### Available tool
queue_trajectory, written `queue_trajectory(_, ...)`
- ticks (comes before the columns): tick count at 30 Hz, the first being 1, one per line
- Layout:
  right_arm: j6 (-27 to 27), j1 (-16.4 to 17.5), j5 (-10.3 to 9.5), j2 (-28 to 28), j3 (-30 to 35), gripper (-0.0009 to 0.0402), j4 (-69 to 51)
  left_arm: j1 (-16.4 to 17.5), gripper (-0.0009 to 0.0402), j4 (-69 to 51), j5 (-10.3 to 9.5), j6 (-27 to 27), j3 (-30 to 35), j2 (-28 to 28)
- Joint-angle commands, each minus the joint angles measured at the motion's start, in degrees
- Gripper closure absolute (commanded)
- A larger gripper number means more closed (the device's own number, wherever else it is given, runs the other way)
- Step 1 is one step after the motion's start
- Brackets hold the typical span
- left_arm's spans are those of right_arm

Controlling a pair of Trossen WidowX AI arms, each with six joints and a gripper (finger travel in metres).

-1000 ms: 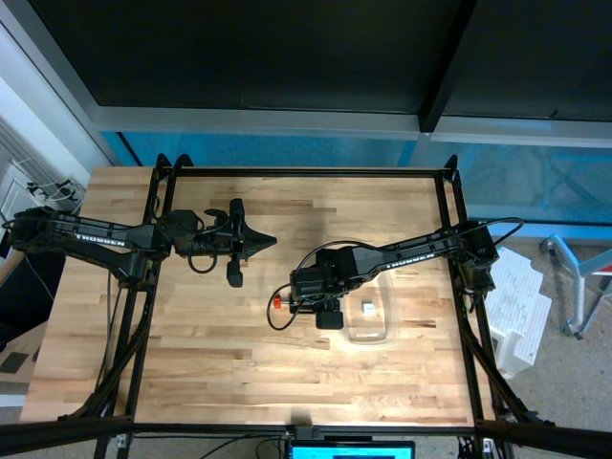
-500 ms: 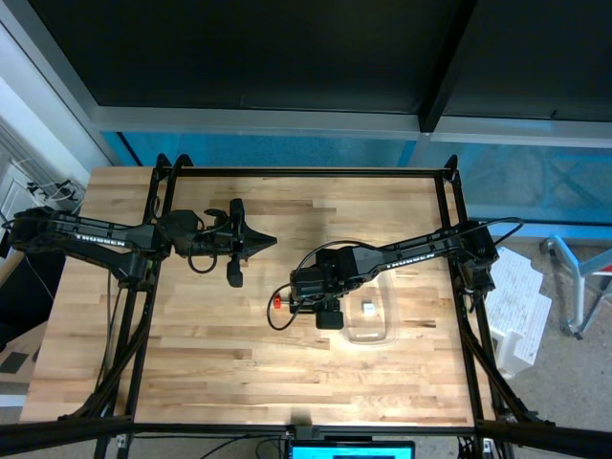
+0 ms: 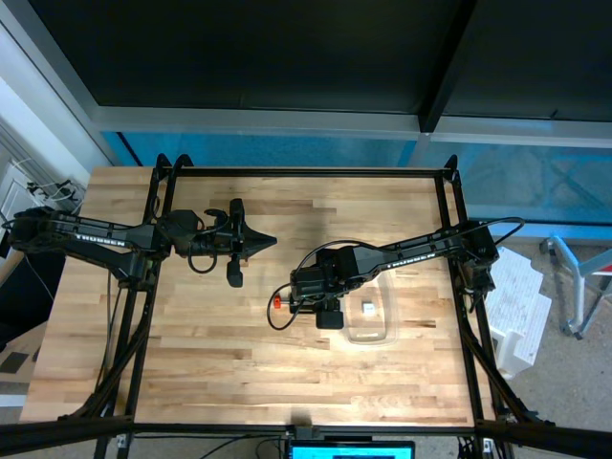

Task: Pick the usb-c connector and install on the hub

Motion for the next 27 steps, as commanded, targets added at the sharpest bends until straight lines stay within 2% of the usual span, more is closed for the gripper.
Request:
queue_trajectory(1, 0.0, 0.0, 0.02, 0.0, 0.0, 0.0237, 0.0, 0.0, 0.0393, 0.0, 0.02, 0.0, 0.0, 0.0)
queue_trajectory(12, -0.2, 0.0, -0.02, 0.0, 0.0, 0.0256, 0.0, 0.0, 0.0393, 0.0, 0.02, 0.0, 0.0, 0.0)
queue_trajectory(27, -0.2, 0.0, -0.33, 0.0, 0.0, 0.0345, 0.1, 0.0, 0.0393, 0.0, 0.02, 0.0, 0.0, 0.0)
